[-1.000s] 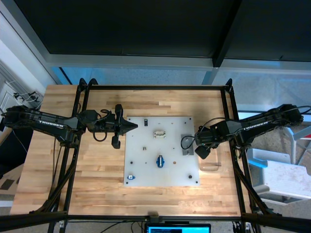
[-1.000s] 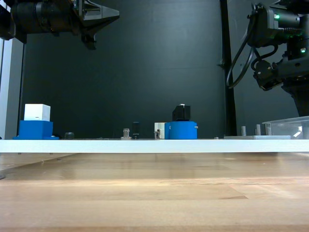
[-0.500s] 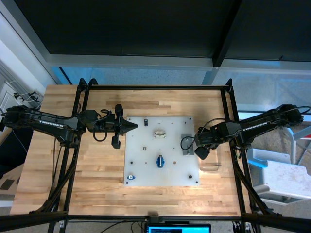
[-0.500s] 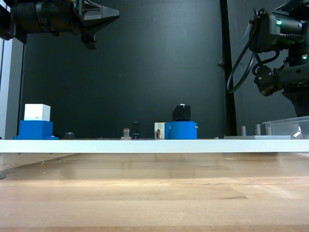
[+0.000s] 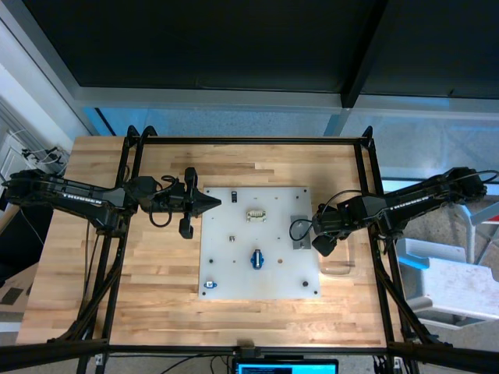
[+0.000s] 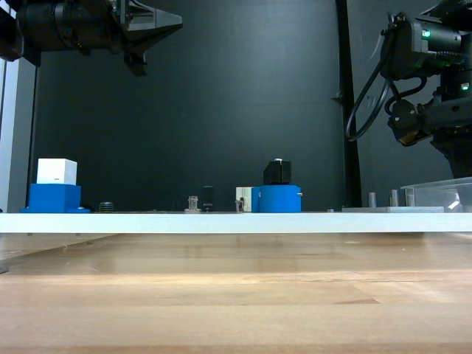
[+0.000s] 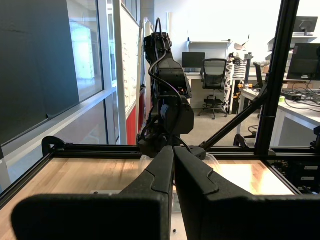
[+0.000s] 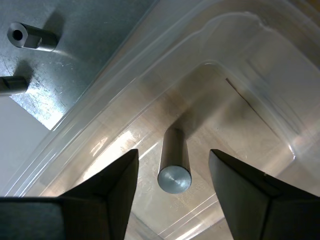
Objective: Pick the 16mm cylinder and place it in the taskboard
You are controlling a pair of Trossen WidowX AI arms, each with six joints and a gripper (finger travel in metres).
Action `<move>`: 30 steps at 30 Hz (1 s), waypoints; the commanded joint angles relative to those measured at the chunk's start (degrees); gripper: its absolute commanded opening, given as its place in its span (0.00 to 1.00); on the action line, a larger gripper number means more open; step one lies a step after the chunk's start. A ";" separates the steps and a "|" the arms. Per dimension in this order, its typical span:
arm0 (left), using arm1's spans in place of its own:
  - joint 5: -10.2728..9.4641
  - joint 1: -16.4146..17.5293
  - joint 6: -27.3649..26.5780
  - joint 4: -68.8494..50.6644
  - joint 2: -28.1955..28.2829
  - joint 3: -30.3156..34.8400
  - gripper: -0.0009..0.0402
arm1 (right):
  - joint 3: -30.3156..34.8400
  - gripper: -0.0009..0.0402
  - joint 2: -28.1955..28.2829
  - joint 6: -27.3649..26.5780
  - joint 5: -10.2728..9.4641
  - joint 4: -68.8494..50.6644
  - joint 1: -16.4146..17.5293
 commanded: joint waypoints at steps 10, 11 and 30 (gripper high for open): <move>0.02 0.00 0.02 0.02 0.00 0.02 0.02 | 0.02 0.30 0.02 -0.04 -0.13 0.04 0.00; 0.02 0.02 0.02 0.02 0.00 0.02 0.02 | 0.02 0.30 0.02 -0.04 -0.13 0.02 0.00; 0.02 0.00 0.00 0.02 0.00 0.02 0.02 | 0.02 0.21 0.02 -0.04 -0.17 -0.02 0.02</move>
